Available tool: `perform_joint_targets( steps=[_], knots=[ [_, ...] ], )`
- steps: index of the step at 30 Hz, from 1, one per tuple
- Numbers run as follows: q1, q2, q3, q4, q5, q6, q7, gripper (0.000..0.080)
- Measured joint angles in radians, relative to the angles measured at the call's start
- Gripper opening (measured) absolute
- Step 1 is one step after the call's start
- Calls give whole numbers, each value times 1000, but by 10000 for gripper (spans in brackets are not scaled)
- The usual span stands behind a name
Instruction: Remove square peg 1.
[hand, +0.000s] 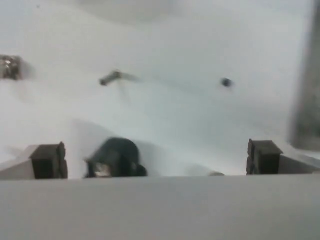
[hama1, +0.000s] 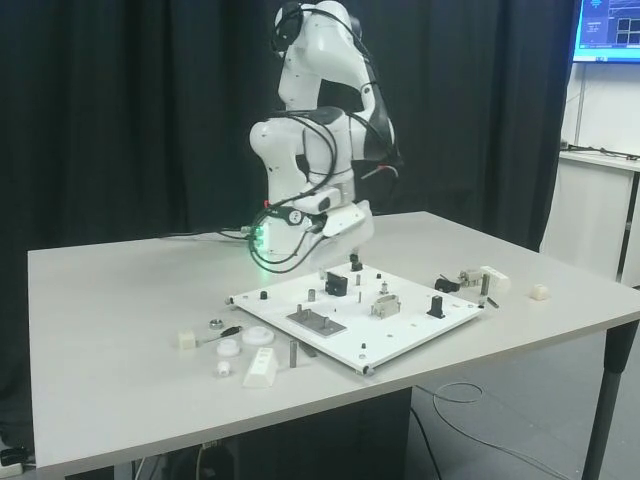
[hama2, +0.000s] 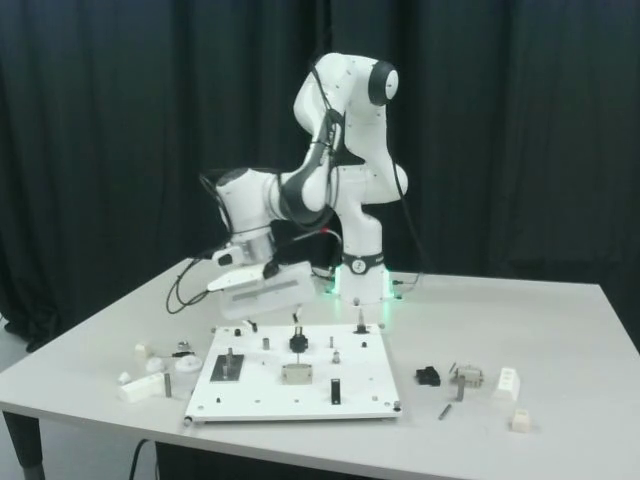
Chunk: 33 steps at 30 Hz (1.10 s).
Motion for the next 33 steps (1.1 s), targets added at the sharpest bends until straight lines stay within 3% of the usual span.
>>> perform_joint_targets(
  steps=[17, 33],
  knots=[
    [135, 2, 5, -114, 0, 234, 153, 800],
    [139, 61, 22, -107, 0, 279, 224, 800]
  ],
)
